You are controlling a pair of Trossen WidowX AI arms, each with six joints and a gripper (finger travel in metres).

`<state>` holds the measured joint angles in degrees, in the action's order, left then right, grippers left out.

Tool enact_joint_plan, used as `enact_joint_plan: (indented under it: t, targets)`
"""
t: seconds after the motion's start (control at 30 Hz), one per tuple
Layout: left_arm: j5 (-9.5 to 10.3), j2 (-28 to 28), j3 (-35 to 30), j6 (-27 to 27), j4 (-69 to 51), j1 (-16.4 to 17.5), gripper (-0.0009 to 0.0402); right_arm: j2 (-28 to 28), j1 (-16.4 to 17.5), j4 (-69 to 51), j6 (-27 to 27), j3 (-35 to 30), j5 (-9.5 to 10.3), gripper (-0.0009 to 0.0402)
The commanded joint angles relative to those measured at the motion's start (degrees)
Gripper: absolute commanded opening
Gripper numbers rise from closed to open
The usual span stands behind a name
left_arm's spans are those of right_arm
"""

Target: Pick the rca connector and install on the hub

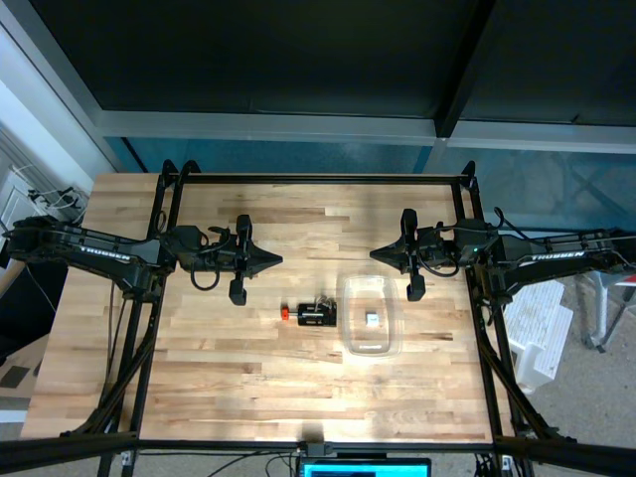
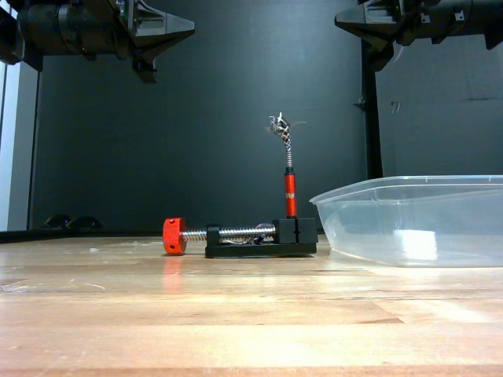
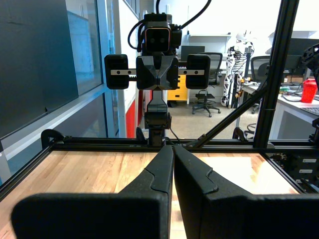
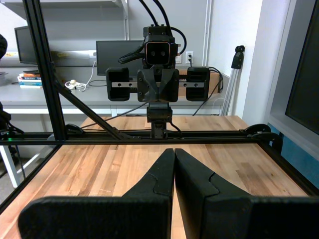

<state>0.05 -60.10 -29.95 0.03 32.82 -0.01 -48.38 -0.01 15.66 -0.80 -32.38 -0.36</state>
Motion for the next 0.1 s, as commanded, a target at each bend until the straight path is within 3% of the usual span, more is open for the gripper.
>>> enact_joint_plan:
  t: [0.03, 0.1]
  targets:
    - [0.00, 0.0, 0.0, 0.0, 0.0, 0.0, 0.0000, 0.0, 0.0, 0.0, 0.0, 0.0, -0.02, 0.0000]
    - [0.00, 0.0, 0.0, 0.0, 0.0, 0.0, 0.0000, 0.0, 0.0, 0.0, 0.0, 0.0, -0.02, 0.0000]
